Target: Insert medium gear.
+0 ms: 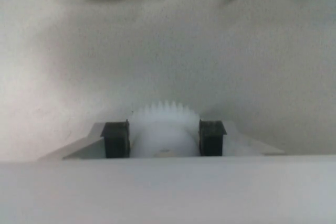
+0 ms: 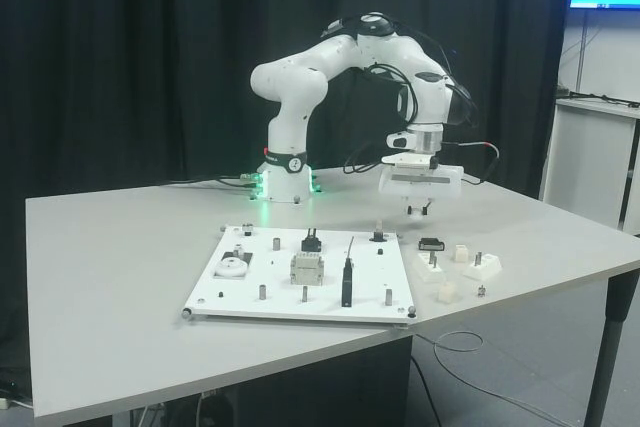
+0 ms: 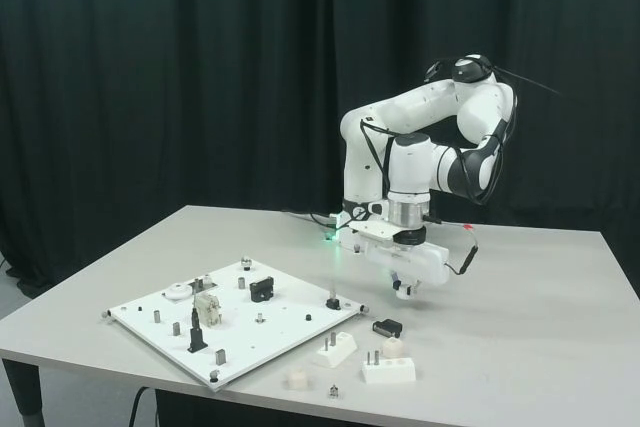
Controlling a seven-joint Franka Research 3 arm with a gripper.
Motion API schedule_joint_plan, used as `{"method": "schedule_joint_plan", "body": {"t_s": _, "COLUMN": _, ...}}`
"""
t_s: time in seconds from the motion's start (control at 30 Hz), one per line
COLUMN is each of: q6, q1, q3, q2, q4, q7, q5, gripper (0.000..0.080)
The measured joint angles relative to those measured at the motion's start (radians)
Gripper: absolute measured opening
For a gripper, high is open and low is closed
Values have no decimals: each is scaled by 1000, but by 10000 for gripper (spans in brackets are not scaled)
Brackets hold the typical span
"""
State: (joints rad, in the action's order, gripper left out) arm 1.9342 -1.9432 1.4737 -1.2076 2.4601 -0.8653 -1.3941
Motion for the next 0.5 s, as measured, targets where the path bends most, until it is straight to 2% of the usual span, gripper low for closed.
{"method": "schedule_joint_plan", "body": {"t_s": 0.5, "q6": 12, "q1": 1, "q3": 9, "q2": 0, "q4": 0, "q7": -1, "q5": 0, "gripper": 284}}
